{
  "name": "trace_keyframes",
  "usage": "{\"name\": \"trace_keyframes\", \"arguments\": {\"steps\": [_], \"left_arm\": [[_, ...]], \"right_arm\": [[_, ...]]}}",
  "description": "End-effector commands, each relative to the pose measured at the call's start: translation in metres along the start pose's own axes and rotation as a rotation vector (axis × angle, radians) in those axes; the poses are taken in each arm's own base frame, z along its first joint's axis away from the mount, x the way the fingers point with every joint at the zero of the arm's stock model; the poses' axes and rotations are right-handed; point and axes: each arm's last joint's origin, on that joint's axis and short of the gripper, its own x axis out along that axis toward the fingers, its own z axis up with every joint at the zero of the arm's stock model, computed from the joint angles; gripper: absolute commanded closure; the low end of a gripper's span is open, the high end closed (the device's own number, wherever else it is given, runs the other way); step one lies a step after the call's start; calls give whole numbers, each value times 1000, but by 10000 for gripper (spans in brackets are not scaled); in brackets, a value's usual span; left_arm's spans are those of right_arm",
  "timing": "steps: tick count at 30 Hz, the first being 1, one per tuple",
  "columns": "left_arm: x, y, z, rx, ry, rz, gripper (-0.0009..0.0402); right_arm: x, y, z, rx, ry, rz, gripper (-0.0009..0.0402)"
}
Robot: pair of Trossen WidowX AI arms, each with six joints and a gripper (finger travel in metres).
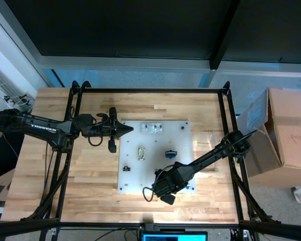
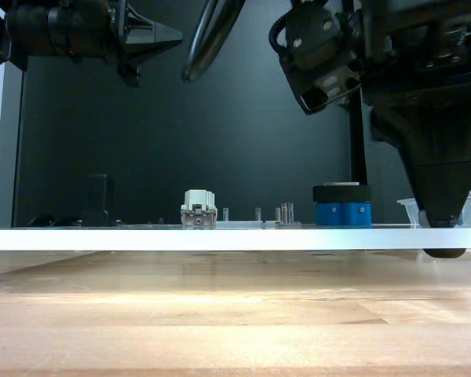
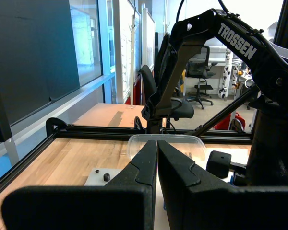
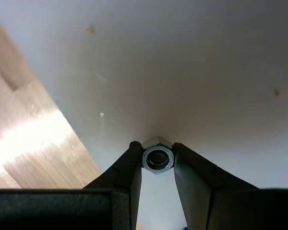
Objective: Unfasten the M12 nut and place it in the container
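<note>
- The right gripper (image 4: 156,146) stood low at the white board's (image 1: 133,175) near right edge, its tapered black fingers clamped on the silver hexagonal M12 nut (image 4: 158,158).
- The nut's bore showed dark, and I could not tell whether it sat on its stud.
- Smooth bare board lay around it, with the grained wooden table (image 4: 19,143) just beside.
- The left gripper (image 3: 157,143) hung high over the board's far left edge, fingers pressed together, well apart from the clear plastic container (image 3: 187,143).
</note>
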Motion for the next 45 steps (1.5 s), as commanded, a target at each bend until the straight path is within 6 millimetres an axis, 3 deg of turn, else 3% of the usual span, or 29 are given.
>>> {"name": "trace_keyframes", "arguments": {"steps": [1,12,25,35,45], "left_arm": [[0,0,0,0,0,0,393],[0,0,0,0,0,0,393],[0,0,0,0,0,0,393],[0,0,0,0,0,0,393],[0,0,0,0,0,0,393]], "right_arm": [[-1,0,0,-211,-2,3,392],[-6,-2,-1,-995,-3,2,391],[-7,-2,-2,-1565,-4,1,391],[-7,-2,-2,-1605,-3,2,380],[-20,-5,-5,-1514,-5,-9,229]]}}
